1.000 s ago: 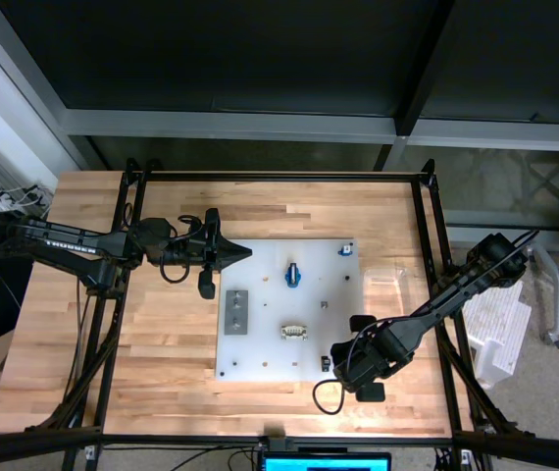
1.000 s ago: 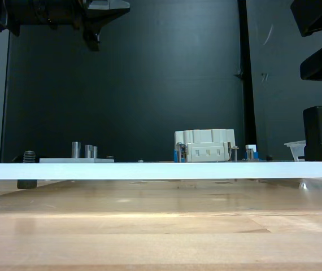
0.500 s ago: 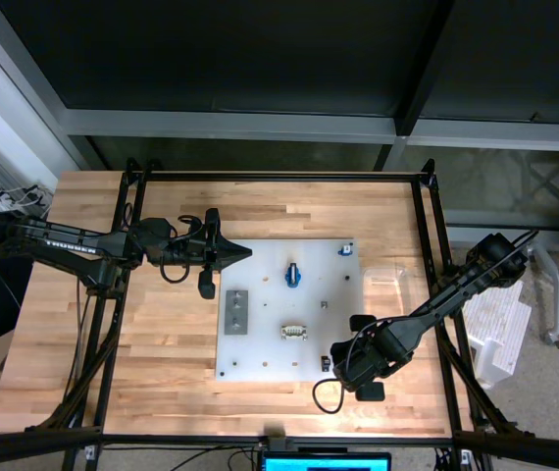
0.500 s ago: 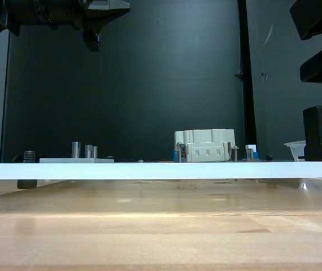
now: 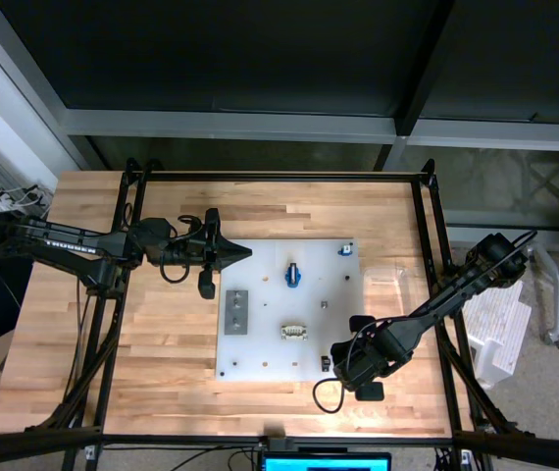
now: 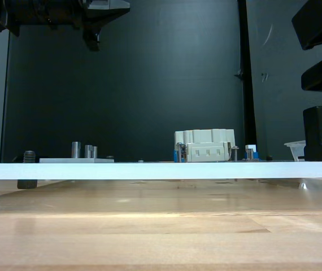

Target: Pick the 16mm bar and install on taskboard

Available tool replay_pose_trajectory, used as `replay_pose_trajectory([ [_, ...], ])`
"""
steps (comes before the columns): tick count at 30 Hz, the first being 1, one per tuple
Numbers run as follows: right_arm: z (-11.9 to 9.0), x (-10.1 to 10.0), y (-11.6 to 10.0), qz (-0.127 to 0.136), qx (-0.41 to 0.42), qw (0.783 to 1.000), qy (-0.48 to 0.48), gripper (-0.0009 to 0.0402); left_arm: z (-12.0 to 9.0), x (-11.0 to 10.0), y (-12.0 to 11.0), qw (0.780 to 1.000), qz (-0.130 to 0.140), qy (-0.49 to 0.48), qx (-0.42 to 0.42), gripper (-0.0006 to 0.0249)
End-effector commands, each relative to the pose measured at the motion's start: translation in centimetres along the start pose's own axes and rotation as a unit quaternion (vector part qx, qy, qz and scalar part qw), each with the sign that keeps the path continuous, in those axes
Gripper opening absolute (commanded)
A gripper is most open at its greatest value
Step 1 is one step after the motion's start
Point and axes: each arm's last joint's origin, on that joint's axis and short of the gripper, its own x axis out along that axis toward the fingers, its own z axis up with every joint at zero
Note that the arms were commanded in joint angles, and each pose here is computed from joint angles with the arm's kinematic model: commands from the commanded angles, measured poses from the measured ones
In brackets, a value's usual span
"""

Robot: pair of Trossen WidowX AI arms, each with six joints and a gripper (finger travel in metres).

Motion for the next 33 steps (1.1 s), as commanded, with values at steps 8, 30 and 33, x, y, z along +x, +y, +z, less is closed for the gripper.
replay_pose_trajectory([
  [8,-0.27,0.68,-0.16,0.001,0.0,1.0,-0.003,0.0,0.0,0.0,0.01,1.0,0.0,0.0,0.0,0.0],
  [30,-0.26,0.64,-0.15,0.004,0.001,1.0,-0.007,0.0097,0.0,0.0,0.01,1.0,0.0,0.0,0.0,0.0],
  [33,-0.26,0.59,-0.17,0.004,0.001,1.0,-0.008,0.0136,0.0,0.0,0.01,1.0,0.0,0.0,0.0,0.0],
])
